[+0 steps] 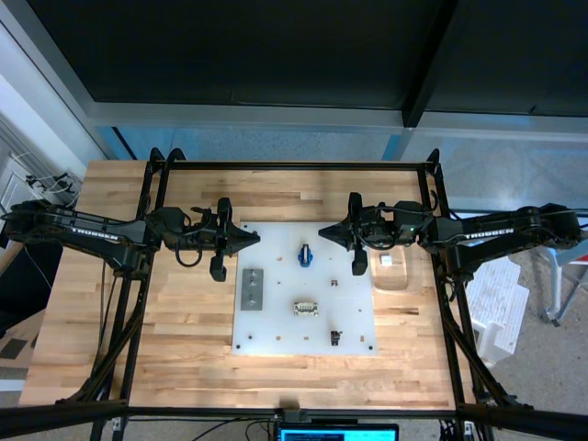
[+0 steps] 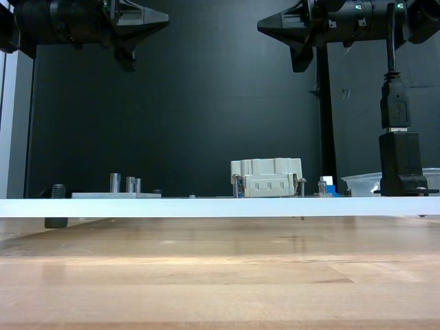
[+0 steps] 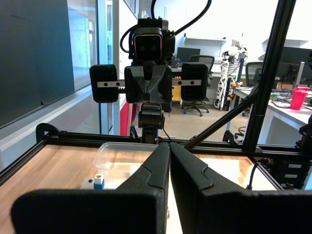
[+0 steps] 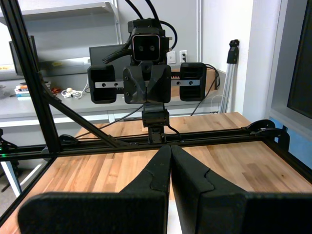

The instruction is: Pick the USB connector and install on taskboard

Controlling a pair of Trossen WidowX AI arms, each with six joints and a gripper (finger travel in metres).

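The white taskboard (image 1: 276, 317) lies flat in the middle of the table. The black USB connector (image 2: 394, 110) stands upright, plugged into the board's black socket (image 2: 402, 165) near the front right, with its cable rising above it. From above it shows as a small black piece (image 1: 336, 337). My left gripper (image 1: 256, 237) hangs shut above the board's left rear edge and holds nothing. My right gripper (image 1: 322, 231) hangs shut above the right rear and is also empty. The two point at each other, well above the board (image 2: 206, 206). Each wrist view shows shut fingertips (image 3: 169, 145) (image 4: 170, 146).
On the board sit a grey metal block (image 1: 251, 287), a blue fitting (image 1: 304, 254) and a silver multi-pin connector (image 1: 306, 309). A clear plastic tray (image 1: 395, 274) with a small white piece lies right of the board. A black frame (image 1: 294, 166) runs around the table.
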